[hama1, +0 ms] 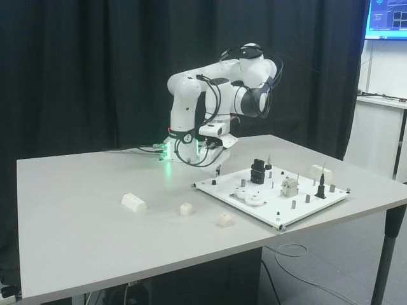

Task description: Place bolt 4.

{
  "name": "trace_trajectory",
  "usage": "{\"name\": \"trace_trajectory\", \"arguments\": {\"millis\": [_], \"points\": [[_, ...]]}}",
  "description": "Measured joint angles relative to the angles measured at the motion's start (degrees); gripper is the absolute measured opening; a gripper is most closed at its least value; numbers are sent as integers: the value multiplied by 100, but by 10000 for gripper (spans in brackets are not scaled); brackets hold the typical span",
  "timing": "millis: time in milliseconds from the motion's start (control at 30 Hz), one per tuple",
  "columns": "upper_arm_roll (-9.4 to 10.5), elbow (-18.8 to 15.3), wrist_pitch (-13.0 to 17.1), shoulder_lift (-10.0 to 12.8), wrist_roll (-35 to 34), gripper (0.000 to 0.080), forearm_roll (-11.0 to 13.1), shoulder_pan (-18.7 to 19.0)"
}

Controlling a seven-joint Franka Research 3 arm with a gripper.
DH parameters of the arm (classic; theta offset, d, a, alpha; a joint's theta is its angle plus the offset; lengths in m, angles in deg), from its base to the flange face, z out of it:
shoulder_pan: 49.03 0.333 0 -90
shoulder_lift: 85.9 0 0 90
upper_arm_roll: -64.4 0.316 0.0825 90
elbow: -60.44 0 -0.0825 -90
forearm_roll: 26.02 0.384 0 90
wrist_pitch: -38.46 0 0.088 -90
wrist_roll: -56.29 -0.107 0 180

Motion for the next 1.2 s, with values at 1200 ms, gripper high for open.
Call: {"name": "trace_trajectory", "arguments": {"millis": [1200], "points": [[612,543,681,184,1133,230,542,-2108]]}}
